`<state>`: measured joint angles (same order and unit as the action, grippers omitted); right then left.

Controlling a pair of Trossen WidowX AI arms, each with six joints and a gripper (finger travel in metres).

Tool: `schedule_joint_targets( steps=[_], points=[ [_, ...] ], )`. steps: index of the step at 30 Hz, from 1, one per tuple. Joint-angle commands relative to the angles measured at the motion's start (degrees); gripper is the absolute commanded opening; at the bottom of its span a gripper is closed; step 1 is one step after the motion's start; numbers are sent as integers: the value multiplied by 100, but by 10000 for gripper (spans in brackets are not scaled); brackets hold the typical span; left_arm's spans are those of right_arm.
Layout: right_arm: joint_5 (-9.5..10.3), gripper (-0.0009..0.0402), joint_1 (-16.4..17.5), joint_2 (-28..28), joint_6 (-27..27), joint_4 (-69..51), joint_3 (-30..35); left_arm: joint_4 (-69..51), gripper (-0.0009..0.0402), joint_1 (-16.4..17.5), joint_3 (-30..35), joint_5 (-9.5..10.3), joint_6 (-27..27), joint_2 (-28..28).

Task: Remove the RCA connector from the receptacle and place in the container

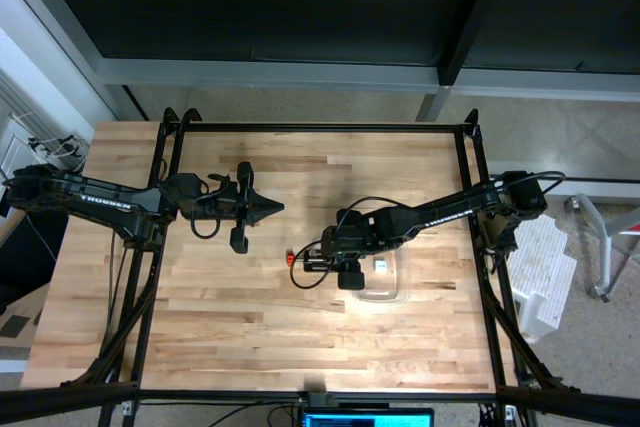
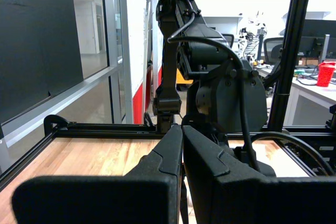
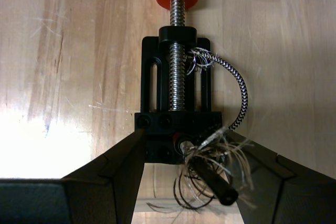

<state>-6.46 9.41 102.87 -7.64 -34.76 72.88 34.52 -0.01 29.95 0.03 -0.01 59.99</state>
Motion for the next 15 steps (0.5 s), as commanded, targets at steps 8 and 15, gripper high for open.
schedule_joint_targets(
  steps=[8,15],
  points=[
    [-2,184,0,0,-11,219,-118,2,0,0,0,0,0,2],
    [0,136,-2,0,2,227,-120,2,0,0,0,0,0,2]
  ],
)
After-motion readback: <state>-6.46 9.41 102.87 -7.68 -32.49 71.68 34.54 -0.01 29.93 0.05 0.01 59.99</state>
